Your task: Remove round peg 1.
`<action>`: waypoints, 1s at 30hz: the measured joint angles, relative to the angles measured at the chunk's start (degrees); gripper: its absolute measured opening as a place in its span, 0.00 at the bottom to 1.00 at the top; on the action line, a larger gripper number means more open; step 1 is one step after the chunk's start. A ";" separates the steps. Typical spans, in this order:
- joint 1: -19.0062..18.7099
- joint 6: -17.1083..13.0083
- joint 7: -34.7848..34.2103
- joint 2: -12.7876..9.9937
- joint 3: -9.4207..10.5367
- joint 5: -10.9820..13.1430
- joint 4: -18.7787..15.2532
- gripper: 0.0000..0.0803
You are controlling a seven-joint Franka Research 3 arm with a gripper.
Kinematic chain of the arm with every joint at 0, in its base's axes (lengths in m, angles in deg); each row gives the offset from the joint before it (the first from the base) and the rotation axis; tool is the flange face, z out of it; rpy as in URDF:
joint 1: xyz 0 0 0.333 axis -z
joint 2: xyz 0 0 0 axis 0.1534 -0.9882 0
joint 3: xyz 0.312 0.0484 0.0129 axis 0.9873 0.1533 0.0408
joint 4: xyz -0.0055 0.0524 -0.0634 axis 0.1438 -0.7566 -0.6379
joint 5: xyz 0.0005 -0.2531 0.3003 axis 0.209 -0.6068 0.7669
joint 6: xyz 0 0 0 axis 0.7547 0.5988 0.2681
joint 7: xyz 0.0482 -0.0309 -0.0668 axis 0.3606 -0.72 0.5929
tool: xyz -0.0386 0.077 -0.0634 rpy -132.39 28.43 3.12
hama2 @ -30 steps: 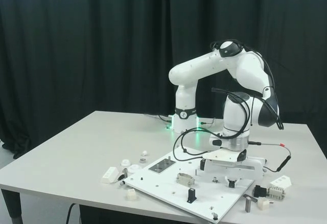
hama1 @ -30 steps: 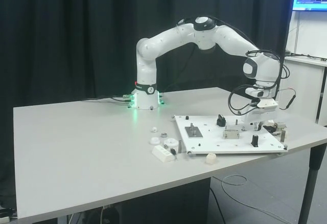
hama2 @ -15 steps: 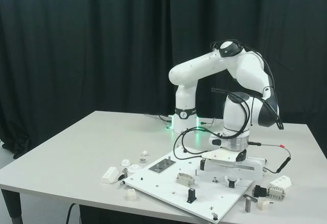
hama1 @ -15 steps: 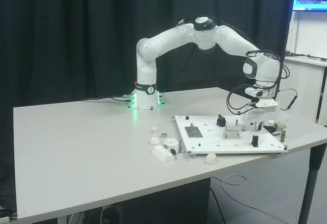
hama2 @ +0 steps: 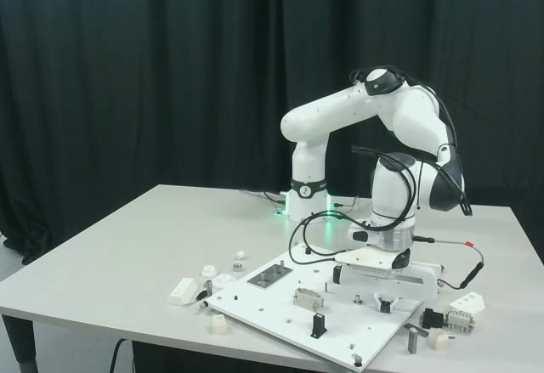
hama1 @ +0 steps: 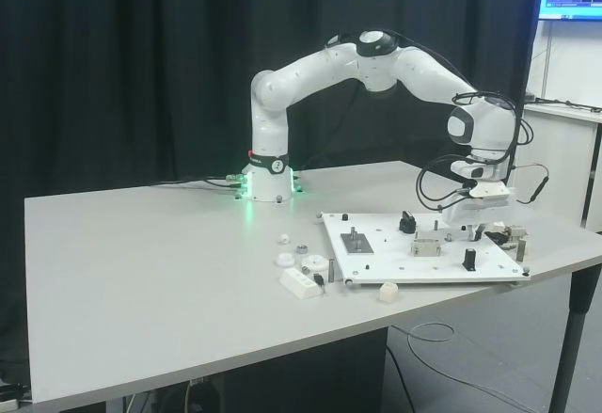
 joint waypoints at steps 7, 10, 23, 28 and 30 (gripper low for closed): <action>0.00 -0.03 0.08 0.00 -0.01 0.00 0.00 0.02; 0.00 -0.04 0.18 0.00 -0.01 0.00 0.00 0.02; 0.02 -0.11 0.33 0.03 0.00 0.32 -0.13 0.02; 0.03 -0.21 0.46 0.03 -0.01 0.80 -0.32 0.02; 0.03 -0.22 0.60 0.03 -0.02 0.93 -0.36 0.02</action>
